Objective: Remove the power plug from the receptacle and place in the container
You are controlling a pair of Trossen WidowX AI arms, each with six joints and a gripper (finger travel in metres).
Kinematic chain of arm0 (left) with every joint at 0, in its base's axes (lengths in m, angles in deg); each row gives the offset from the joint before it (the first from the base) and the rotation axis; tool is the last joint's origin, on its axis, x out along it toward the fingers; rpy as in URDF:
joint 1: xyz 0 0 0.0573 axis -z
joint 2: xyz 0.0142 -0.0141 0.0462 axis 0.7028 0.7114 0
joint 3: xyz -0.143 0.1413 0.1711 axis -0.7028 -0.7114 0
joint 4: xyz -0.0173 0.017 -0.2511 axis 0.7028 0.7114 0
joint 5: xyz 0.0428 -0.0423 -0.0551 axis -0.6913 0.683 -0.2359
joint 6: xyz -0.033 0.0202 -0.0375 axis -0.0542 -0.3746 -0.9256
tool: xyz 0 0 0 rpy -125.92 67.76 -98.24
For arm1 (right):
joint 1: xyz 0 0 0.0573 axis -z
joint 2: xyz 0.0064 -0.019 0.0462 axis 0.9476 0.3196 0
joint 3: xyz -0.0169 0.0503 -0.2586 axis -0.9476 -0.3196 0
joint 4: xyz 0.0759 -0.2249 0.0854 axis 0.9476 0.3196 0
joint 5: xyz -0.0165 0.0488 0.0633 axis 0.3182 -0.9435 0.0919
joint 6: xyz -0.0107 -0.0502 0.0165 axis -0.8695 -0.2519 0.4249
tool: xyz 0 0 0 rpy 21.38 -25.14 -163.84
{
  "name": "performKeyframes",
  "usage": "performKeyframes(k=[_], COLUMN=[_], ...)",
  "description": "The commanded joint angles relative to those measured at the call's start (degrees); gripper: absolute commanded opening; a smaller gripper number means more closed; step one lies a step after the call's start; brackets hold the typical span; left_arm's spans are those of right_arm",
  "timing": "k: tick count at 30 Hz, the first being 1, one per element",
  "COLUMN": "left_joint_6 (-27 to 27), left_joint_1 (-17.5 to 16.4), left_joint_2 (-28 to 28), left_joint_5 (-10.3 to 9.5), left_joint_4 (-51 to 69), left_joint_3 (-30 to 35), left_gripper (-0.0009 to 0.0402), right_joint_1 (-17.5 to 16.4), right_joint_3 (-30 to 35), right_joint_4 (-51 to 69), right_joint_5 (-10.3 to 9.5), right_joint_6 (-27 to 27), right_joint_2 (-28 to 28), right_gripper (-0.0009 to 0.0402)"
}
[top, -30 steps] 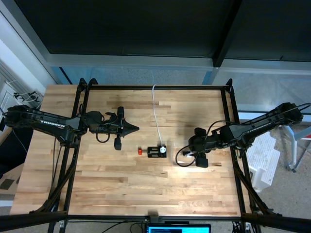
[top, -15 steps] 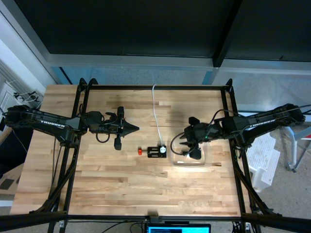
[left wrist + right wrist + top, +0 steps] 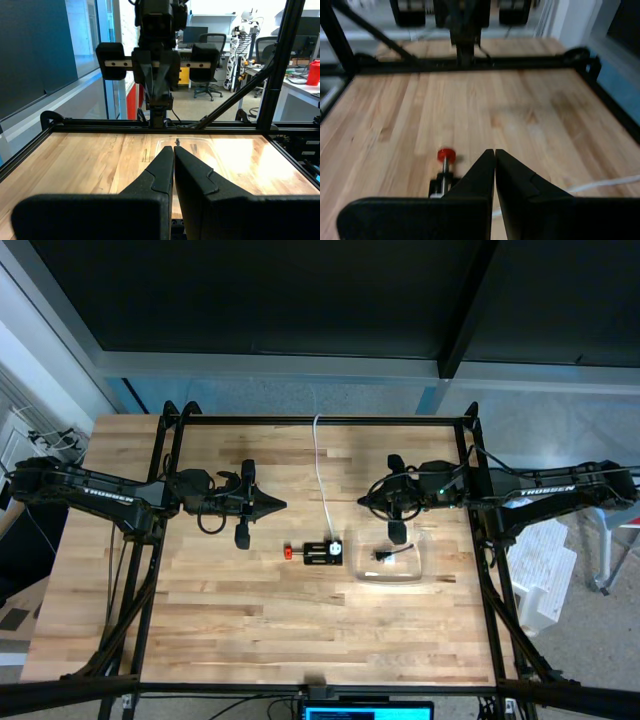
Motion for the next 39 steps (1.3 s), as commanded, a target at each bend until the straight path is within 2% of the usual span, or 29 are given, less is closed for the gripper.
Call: performKeyframes(k=[1, 8, 17, 22, 26, 39], left_joint_6=[0.0, 0.0, 0.0, 0.0, 0.0, 0.0], left_joint_1=[0.0, 0.0, 0.0, 0.0, 0.0, 0.0], left_joint_2=[0.0, 0.0, 0.0, 0.0, 0.0, 0.0], left_joint_5=[0.0, 0.0, 0.0, 0.0, 0.0, 0.0], left_joint_4=[0.0, 0.0, 0.0, 0.0, 0.0, 0.0], left_joint_3=[0.0, 0.0, 0.0, 0.0, 0.0, 0.0], left_gripper=[0.0, 0.0, 0.0, 0.0, 0.0, 0.0], right_joint_1=[0.9, 1.2, 1.2, 1.3, 1.3, 1.3], right_joint_3=[-3.0, -9.7, -15.9, -17.4, -17.0, -15.2], right_joint_4=[-7.7, -23.3, -34.9, -36.2, -36.2, -34.3], right_joint_5=[-1.9, -1.86, -1.84, -2.05, -3.45, -3.43], right_joint_6=[0.3, 0.9, 2.3, 3.1, 3.3, 3.6], right_joint_2=[-0.2, -0.2, -0.3, -0.5, -0.5, -0.5], right_gripper=[0.0, 0.0, 0.0, 0.0, 0.0, 0.0])
